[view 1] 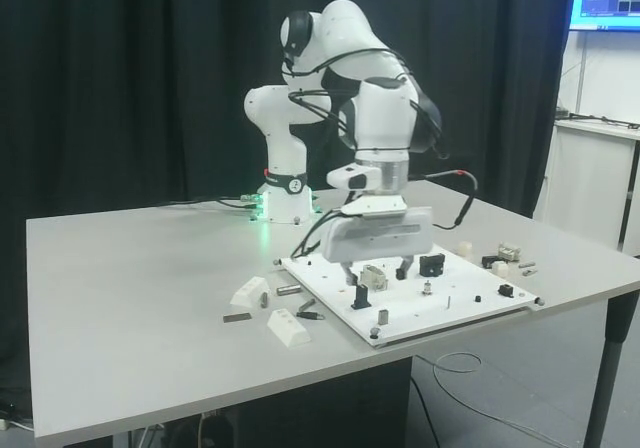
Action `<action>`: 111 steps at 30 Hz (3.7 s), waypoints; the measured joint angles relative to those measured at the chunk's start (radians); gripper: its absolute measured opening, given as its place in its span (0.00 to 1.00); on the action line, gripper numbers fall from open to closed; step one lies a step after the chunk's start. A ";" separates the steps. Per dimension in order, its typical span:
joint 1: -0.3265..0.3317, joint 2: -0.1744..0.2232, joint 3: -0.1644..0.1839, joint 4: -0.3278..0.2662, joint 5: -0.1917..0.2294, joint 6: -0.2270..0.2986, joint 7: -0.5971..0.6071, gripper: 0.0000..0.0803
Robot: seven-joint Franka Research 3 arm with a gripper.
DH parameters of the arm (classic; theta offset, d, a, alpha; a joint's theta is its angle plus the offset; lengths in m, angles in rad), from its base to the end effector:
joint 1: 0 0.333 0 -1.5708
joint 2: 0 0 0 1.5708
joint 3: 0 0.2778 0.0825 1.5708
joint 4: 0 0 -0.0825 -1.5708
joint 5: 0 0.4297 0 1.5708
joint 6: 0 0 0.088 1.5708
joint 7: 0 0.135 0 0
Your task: Remove square peg 4.
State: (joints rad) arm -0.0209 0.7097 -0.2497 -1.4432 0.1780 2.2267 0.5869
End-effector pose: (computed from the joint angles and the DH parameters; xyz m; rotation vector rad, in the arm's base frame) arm 0.7291 -0.1682 0.2069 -2.8274 1.3545 -0.1540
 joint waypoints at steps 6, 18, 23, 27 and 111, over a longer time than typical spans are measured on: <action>0.016 0.023 0.000 0.036 -0.004 -0.033 0.001 1.00; 0.034 0.048 0.000 0.040 -0.010 -0.044 0.001 1.00; 0.035 0.057 0.000 0.040 -0.010 -0.053 0.001 1.00; 0.035 0.064 0.000 0.040 -0.010 -0.054 0.001 1.00; 0.031 0.164 -0.007 0.107 -0.010 -0.062 -0.005 0.20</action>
State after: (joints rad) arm 0.0098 0.8740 -0.2570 -1.3360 0.1680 2.1645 0.5820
